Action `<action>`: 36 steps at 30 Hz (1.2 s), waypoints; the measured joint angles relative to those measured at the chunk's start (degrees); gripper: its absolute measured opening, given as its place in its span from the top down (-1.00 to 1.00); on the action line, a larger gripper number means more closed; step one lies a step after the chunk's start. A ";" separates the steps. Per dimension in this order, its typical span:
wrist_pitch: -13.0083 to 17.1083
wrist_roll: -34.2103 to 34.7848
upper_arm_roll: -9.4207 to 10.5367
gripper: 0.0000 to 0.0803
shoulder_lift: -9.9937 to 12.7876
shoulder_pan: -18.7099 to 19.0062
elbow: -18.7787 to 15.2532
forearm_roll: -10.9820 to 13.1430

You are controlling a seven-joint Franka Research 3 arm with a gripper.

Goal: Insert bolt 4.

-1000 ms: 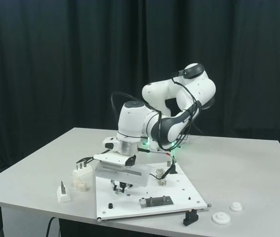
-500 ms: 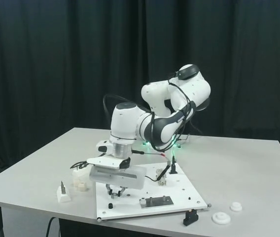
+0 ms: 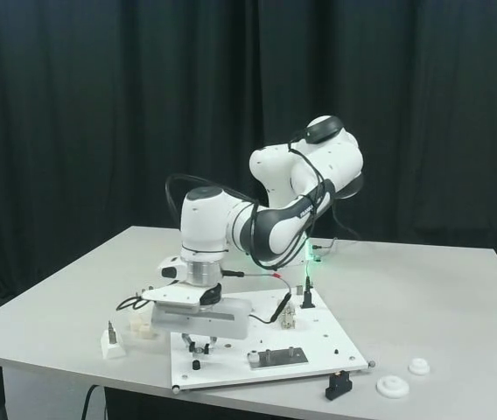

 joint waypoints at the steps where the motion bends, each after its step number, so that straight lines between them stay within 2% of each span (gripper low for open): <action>1: -0.17 0.27 0.04 0.45 0.00 -0.25 0.30 0.01; 15: -1.78 2.45 0.78 0.45 0.02 -2.53 3.41 0.02; 36: -1.64 3.06 1.43 0.45 0.73 -3.53 4.31 -0.13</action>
